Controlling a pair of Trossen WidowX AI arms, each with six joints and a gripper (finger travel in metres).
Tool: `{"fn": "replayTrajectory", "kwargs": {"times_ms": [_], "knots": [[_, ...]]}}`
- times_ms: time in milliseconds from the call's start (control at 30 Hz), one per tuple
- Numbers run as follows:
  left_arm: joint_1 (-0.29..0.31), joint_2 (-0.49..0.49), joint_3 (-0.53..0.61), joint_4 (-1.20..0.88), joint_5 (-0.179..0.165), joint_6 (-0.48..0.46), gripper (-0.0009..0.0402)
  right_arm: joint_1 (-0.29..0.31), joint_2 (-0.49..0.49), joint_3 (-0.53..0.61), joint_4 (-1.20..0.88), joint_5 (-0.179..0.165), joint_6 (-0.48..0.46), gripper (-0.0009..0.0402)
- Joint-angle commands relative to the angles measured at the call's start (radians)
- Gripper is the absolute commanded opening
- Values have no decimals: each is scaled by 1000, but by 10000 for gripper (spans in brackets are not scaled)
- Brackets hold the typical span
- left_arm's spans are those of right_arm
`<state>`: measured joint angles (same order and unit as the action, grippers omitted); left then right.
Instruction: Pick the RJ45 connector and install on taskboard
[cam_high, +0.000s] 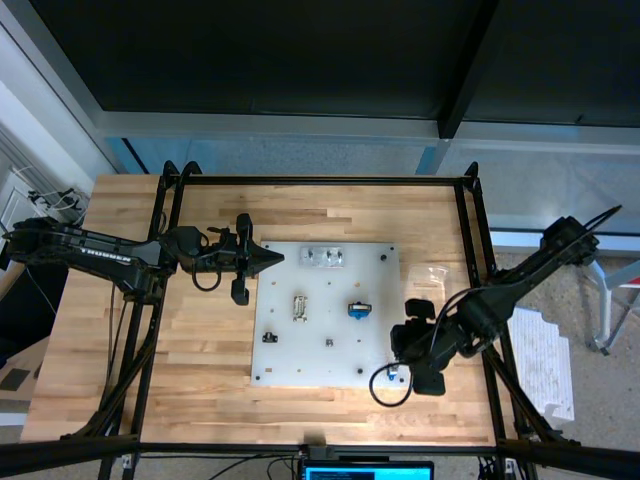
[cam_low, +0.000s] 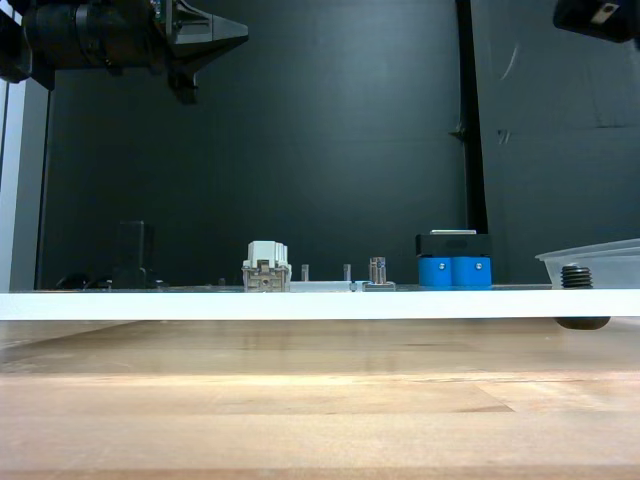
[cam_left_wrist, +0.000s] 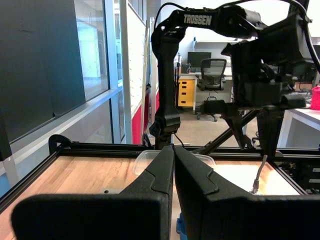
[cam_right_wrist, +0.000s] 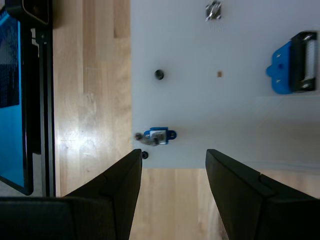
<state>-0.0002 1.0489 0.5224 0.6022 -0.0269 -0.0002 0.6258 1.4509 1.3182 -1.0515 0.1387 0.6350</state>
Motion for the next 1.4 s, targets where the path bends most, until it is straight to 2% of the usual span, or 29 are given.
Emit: {"fn": "replayTrajectory", "kwargs": {"times_ms": [33, 100, 167, 533, 700, 900, 933, 1067, 1100, 1133, 1267, 1400], "knots": [[0, 0, 0, 0, 0, 0, 0, -40, -29, -2, 2, 29, -53, 175], [0, 0, 0, 0, 0, 0, 0, -67, -47, -2, 1, 84, -84, 171], [0, 0, 0, 0, 0, 0, 0, -95, -67, -2, 2, 111, -112, 165], [0, 0, 0, 0, 0, 0, 0, -291, -153, -41, 90, 113, -331, 120], [0, 0, 0, 0, 0, 0, 0, -396, -188, -64, 179, 96, -415, 101], [0, 0, 0, 0, 0, 0, 0, -526, -222, -108, 298, 94, -497, 69], [0, 0, 0, 0, 0, 0, 0, -548, -225, -114, 313, 80, -509, 61], [0, 0, 0, 0, 0, 0, 0, -633, -227, -117, 353, -56, -571, 19], [0, 0, 0, 0, 0, 0, 0, -651, -227, -117, 362, -74, -584, 7], [0, 0, 0, 0, 0, 0, 0, -666, -227, -117, 372, -90, -598, -4], [0, 0, 0, 0, 0, 0, 0, -706, -229, -117, 415, -113, -644, 4], [0, 0, 0, 0, 0, 0, 0, -714, -237, -130, 490, -160, -675, 1]]}}
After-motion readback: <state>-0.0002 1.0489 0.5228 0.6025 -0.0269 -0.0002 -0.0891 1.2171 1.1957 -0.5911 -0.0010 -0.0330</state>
